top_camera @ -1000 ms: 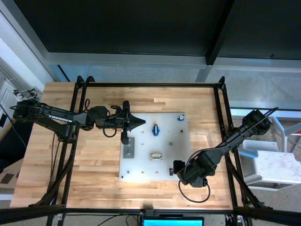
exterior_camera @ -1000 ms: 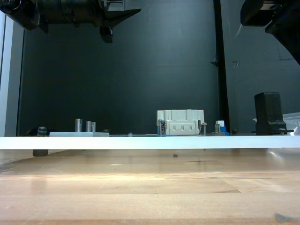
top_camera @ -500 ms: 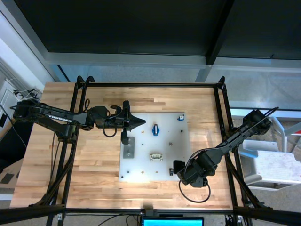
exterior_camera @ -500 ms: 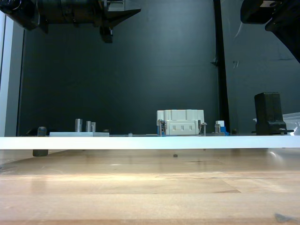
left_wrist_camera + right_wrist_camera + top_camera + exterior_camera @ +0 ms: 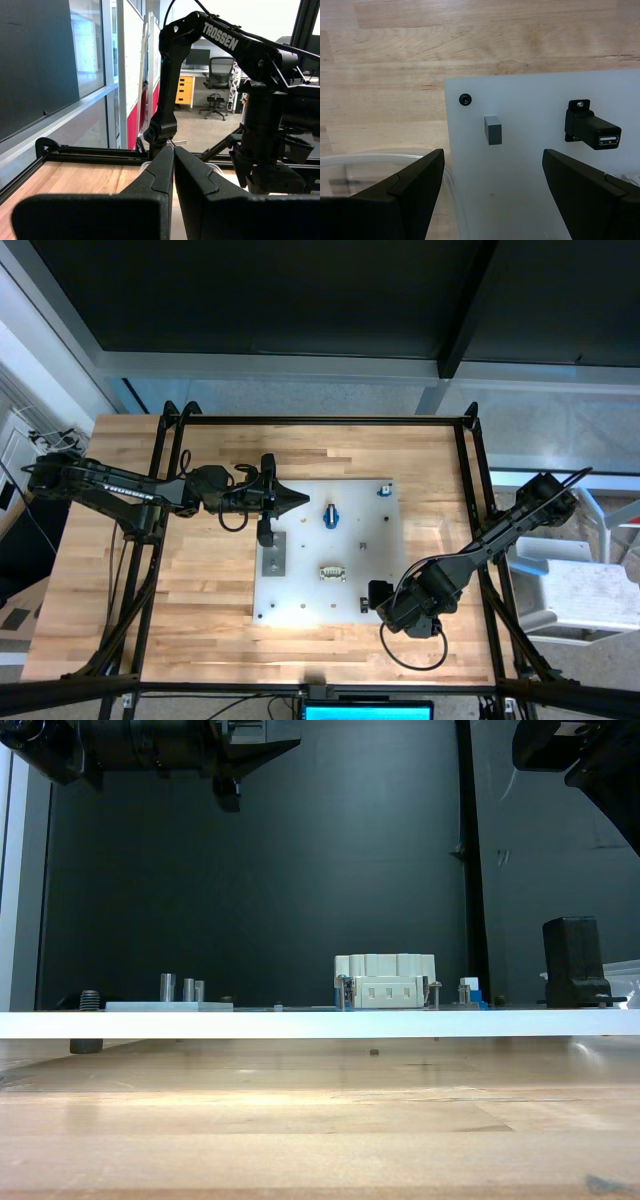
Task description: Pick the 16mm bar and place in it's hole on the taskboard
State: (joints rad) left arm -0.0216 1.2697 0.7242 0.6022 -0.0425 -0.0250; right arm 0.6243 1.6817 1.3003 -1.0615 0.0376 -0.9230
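Above the board's [image 5: 345,540] far left edge the left gripper [image 5: 302,499] hangs pressed together, the right gripper [image 5: 492,156] gapes over its near right corner; the bar's whereabouts cannot be told.

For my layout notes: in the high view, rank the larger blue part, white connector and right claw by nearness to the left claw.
left claw: shut, above the board's far left corner.
1. larger blue part, just right of it.
2. white connector, mid-board.
3. right claw, open, near right corner.
Cannot tell where the 16mm bar is.
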